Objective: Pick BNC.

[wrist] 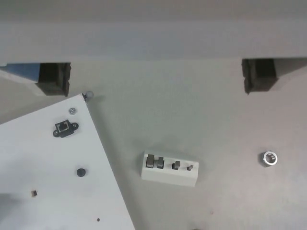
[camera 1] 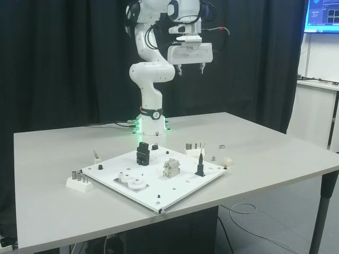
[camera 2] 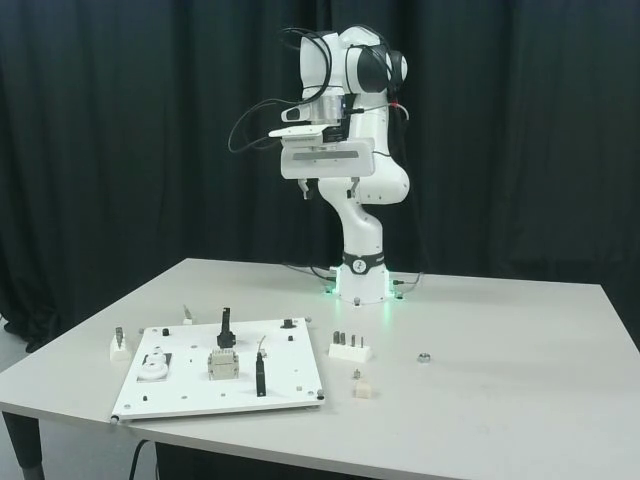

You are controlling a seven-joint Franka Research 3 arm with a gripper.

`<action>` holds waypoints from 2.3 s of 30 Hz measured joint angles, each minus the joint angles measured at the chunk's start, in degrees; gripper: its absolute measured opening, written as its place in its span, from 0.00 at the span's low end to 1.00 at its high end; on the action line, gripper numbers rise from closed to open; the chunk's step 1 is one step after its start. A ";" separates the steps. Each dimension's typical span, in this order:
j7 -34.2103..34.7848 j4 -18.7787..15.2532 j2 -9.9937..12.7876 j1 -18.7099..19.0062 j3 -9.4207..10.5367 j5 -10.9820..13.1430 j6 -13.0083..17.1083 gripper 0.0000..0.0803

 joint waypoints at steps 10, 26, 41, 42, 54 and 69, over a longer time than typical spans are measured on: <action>-0.11 0.00 0.42 0.00 0.34 -0.01 0.69 1.00; -0.01 0.00 1.48 0.33 1.68 0.05 3.07 1.00; 7.56 0.00 5.10 0.37 3.91 1.23 7.98 1.00; 8.88 0.00 5.42 0.37 4.10 1.40 8.35 1.00; 20.78 0.01 10.10 0.39 6.75 1.59 14.40 1.00; 33.59 0.42 15.30 0.38 7.75 1.59 19.70 1.00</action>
